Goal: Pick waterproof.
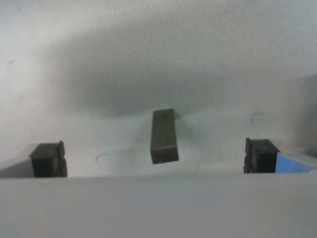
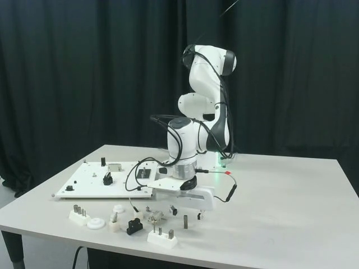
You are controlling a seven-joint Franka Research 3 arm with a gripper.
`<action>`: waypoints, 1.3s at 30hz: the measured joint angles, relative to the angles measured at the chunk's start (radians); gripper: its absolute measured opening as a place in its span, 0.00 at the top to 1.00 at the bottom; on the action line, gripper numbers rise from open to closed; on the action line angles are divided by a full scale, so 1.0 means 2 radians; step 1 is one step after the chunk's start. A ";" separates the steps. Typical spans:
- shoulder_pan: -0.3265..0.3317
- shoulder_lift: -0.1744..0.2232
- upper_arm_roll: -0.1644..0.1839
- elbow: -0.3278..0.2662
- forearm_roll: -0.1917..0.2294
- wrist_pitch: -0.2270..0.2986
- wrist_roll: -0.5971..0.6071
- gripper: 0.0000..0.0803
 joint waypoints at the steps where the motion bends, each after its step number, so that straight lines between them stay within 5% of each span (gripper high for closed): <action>1: 0.000 0.000 0.000 0.002 0.000 -0.004 0.000 0.01; 39: -0.008 0.000 -0.002 0.040 -0.014 -0.061 0.000 0.00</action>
